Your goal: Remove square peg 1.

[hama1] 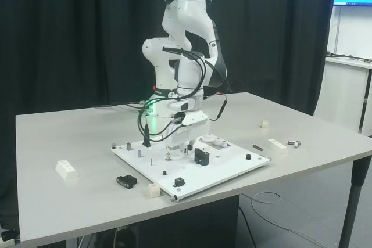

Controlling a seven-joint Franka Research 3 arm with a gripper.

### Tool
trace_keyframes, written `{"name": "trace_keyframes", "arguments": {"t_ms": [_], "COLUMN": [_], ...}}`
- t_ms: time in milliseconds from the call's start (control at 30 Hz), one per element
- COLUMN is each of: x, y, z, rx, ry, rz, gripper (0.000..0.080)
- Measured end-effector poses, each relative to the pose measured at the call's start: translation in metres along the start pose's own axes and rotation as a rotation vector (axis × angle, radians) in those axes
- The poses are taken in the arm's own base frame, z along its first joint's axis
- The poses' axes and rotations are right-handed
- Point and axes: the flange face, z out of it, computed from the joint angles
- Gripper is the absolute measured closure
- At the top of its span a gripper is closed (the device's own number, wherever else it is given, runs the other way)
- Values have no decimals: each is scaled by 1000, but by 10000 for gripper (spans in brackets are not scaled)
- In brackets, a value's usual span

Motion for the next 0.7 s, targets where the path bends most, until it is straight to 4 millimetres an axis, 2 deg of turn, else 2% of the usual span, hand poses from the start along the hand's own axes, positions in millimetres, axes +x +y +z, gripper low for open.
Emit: {"name": "trace_keyframes", "arguments": {"t_ms": [67,100,267,300,700], "x": [0,0,-2,-2,-2], "y": [0,0,-2,-2,-3], "z": [0,0,0,0,-1], "rx": [2,3,12,13,13], "ry": [0,-2,-10,-10,-9], "rz": [6,9,19,19,14], "gripper": [458,658,658,766,774]}}
